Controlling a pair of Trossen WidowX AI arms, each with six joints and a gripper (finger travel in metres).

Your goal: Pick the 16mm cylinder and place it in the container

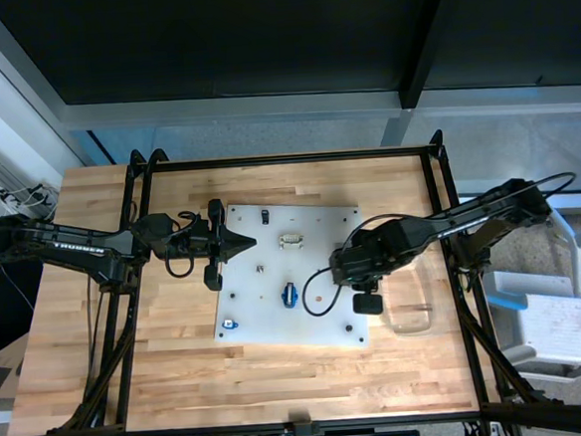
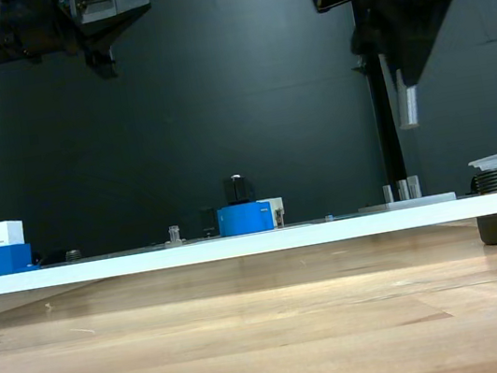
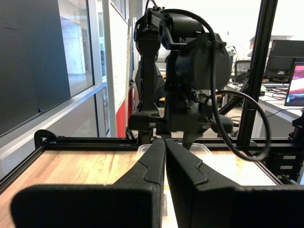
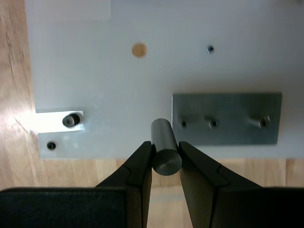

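Near-left corner of the white board: blue block w/ white cube on top. Sits flat on the board.

Mid-board, a bit farther in: blue clip piece, resting on the board, apart from everything I hold.

My right gripper hangs over the right part of the board, pointing down. Fingers clenched on the 16mm cylinder, one finger each side of the shaft. Cylinder upright, flat end face toward the wrist cam. Low view shows it well clear of the board surface, touching nothing but my fingers.

Under it on the board: grey metal plate w/ small pegs standing up. Cylinder is above the plate's edge area, not in contact.

Container: clear tub on the wood table, just off the board's right edge, to the right of my right gripper. Cylinder is not over it; there's a gap btwn them in the low view.

Farther back, far-left edge of board: my left gripper, raised and level, tips aimed right. Fingers pressed together, holding nothing.
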